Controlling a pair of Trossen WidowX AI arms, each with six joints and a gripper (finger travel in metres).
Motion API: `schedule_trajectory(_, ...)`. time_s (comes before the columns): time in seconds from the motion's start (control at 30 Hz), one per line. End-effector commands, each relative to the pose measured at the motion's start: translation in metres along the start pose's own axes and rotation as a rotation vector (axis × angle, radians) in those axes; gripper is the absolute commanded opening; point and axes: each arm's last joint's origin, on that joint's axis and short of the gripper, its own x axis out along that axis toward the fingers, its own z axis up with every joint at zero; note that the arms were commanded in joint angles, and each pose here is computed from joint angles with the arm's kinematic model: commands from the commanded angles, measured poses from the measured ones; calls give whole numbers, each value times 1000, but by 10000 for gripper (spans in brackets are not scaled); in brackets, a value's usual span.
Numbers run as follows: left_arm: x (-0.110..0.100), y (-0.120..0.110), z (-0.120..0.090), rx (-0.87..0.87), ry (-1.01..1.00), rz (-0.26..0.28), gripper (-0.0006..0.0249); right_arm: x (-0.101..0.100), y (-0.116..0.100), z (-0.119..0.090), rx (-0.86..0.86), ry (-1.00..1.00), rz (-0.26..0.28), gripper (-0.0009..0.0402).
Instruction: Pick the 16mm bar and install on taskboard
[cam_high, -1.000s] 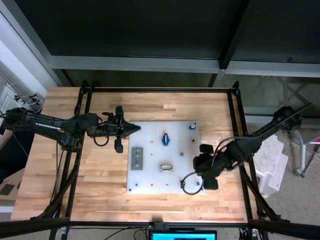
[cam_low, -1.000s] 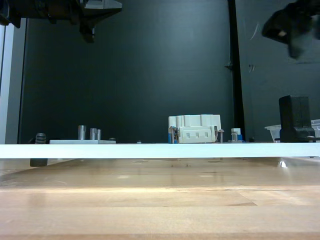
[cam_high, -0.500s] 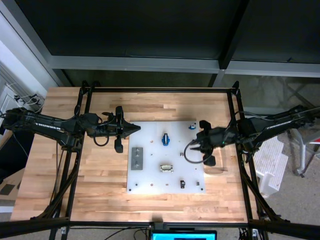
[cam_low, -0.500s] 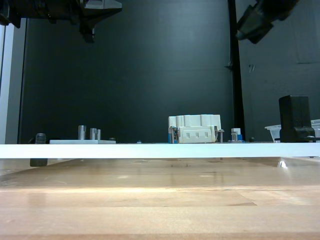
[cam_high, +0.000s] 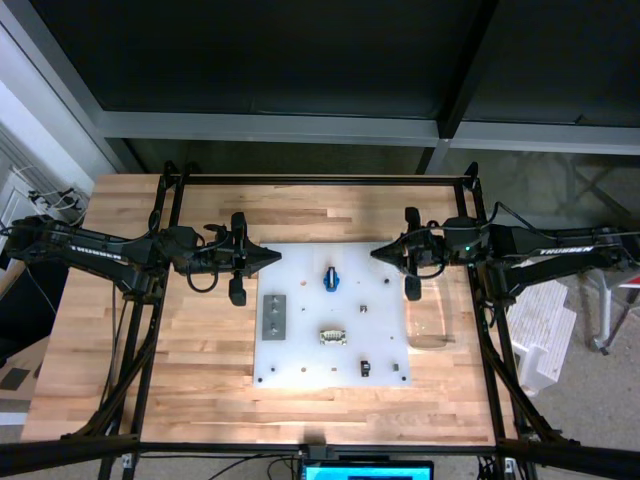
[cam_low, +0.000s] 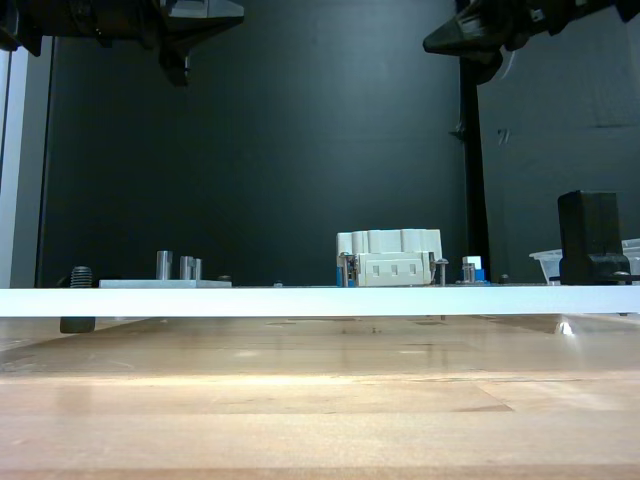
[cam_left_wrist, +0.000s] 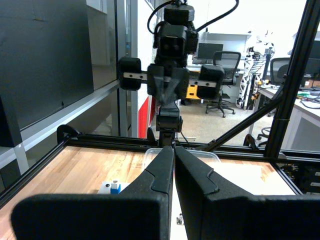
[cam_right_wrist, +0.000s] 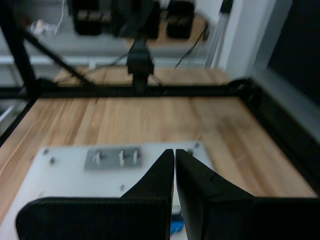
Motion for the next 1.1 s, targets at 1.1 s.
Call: schedule_trajectory(1.1,0,0,0,0,0,0,1,4,-15,-29,46,-255,54,0)
